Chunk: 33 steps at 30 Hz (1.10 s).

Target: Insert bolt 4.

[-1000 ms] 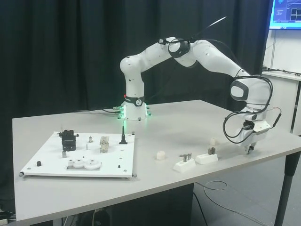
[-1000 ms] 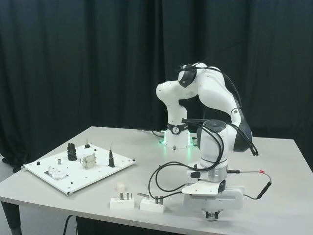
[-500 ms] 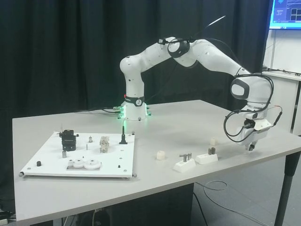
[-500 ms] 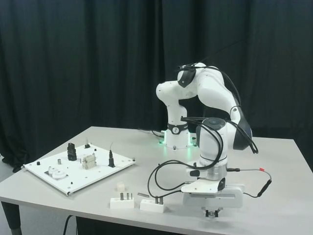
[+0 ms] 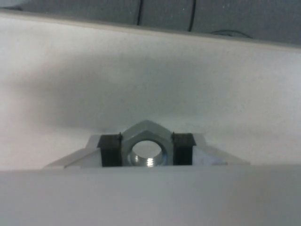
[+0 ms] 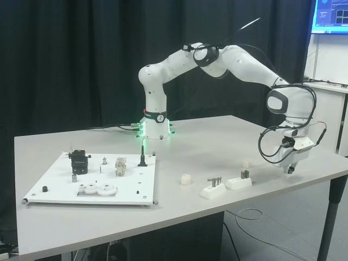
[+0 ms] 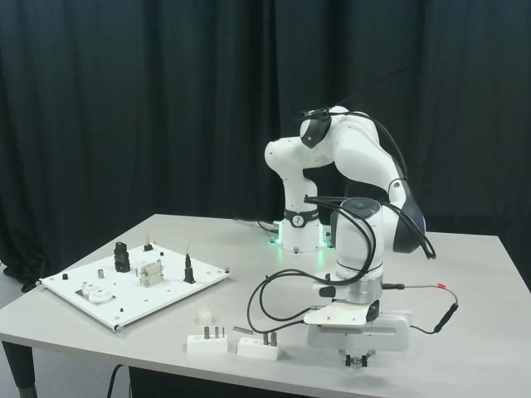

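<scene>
Bolt 4 (image 5: pixel 148 153): where is it?

You see it in the wrist view, a grey six-sided metal piece with a round threaded bore, right between the two black finger pads (image 5: pixel 109 149) of the white gripper (image 5: pixel 146 150).

How is the claw set?

Closed down to the width of that piece, one pad flat against each side of it. It grips nothing else.

And where over the table?

In your first room view the gripper (image 6: pixel 290 169) hangs over the far right end of the grey table (image 6: pixel 217 141), near the front edge. The second room view puts the gripper (image 7: pixel 358 360) just beside the holders, on their right.

What do the holders carry?

The white block holder (image 6: pixel 212 190) has a few short grey pins standing upright in it. The smaller white block holder (image 6: pixel 238 182) beside it carries a dark upright stub. The white square board (image 6: pixel 54 187) lies well apart at the left end, with small black and grey fittings on it.
</scene>
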Motion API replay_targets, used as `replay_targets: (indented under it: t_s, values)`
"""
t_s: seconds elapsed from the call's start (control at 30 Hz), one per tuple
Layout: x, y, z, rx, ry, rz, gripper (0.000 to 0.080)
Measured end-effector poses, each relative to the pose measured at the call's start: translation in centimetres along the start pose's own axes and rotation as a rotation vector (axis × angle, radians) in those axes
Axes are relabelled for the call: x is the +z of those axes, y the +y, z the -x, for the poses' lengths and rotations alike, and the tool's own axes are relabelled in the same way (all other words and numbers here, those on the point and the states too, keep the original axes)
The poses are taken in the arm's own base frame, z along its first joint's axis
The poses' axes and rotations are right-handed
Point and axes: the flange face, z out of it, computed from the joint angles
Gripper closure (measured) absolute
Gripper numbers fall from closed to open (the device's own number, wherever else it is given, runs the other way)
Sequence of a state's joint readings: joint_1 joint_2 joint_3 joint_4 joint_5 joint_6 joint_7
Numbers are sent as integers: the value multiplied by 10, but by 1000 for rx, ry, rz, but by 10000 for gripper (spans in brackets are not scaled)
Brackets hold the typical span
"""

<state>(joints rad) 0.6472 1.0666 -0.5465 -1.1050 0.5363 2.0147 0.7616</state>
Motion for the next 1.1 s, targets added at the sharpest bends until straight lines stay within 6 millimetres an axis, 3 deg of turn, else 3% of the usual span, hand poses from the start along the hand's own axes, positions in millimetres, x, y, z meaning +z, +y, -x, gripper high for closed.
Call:
replay_targets:
  t_s: [0.53,1.1]
  values:
    - [-22,18,-27,-22,36,96,577]
    - [-56,62,-78,-53,32,236,577]
